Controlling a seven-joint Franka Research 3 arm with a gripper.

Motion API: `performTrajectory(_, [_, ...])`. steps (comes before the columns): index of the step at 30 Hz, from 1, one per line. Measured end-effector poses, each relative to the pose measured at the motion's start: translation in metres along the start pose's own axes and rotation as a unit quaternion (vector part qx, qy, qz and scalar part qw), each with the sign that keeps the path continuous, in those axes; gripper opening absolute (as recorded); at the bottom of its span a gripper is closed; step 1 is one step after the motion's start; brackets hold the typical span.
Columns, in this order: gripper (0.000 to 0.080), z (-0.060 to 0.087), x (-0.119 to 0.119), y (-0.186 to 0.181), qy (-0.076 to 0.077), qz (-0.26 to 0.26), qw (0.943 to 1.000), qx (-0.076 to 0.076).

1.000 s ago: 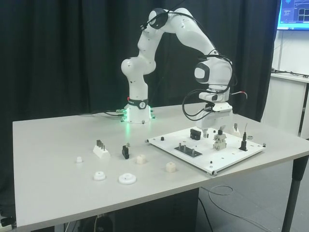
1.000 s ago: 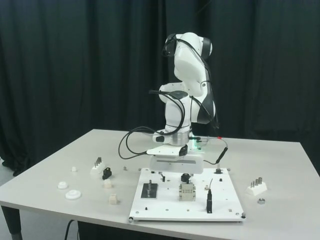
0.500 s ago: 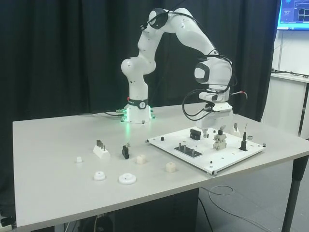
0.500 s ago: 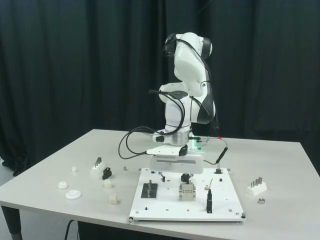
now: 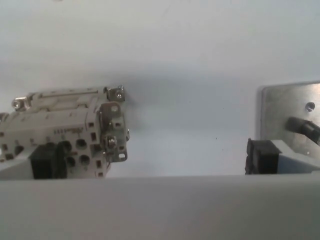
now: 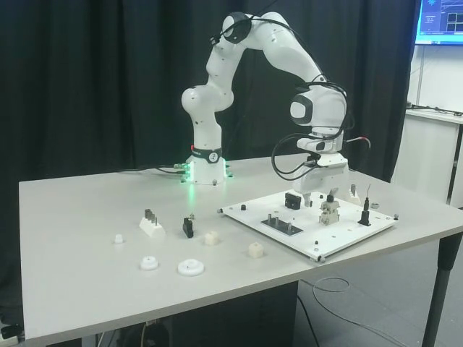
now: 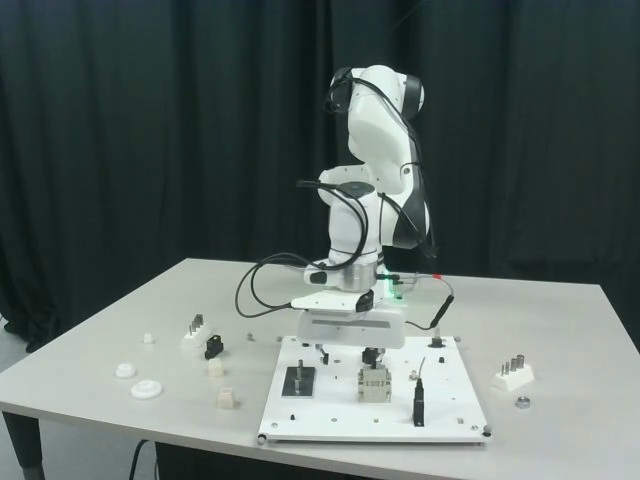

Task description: Insert waterproof.

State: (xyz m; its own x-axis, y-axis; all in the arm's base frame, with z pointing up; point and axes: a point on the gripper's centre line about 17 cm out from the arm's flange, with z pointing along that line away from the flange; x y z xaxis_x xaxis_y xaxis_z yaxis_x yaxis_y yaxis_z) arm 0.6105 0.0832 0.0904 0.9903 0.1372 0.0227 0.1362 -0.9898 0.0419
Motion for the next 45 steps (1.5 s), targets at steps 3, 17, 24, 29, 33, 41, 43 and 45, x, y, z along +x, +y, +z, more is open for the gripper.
performTrajectory(3, [0.08,0.0003,-0.0005,0.0,0.0,0.001,1.0,0.0])
performTrajectory(17, [0.08,0.0009,-0.0021,0.0,-0.002,0.004,1.0,0.002])
performTrajectory(24, [0.08,0.0012,-0.0021,0.0003,-0.001,0.005,1.0,0.002])
performTrajectory(29, [0.08,0.0019,-0.0015,0.0013,0.002,0.006,1.0,0.002])
performTrajectory(33, [0.08,0.0027,-0.0001,0.0021,0.006,0.007,1.0,0.002])
performTrajectory(41, [0.08,0.0029,0.0005,0.002,0.01,0.009,0.9999,0.003])
performTrajectory(43, [0.08,0.0028,0.0004,0.002,0.01,0.009,0.9999,0.003])
performTrajectory(45, [0.08,0.0028,0.0003,0.0019,0.011,0.009,0.9999,0.003])
